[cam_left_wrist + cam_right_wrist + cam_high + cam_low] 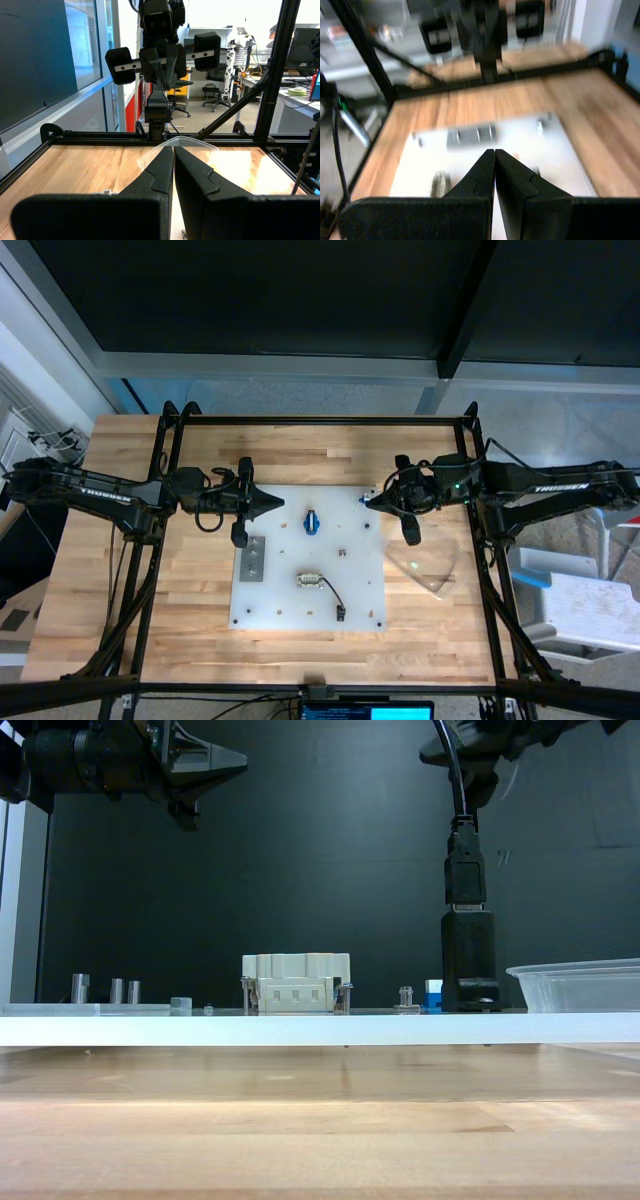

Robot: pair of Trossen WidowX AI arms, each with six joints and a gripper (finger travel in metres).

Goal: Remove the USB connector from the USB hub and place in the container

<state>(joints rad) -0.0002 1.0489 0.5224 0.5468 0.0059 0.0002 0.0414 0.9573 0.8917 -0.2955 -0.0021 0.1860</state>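
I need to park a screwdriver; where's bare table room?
Wood strip between white board and near edge; also left of the board. Crowded: USB connector, container at right. Left gripper and right gripper, both shut, hover over the board's far corners.

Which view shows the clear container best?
High view: the container shows its outline beside the board, by the right gripper; the left gripper hovers opposite. Low view gives its side wall, left wrist its rim, right wrist nothing.

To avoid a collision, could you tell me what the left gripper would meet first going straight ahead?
Probably the right gripper: it hangs shut above the board, facing the shut left gripper tip to tip across it, at seemingly similar height.
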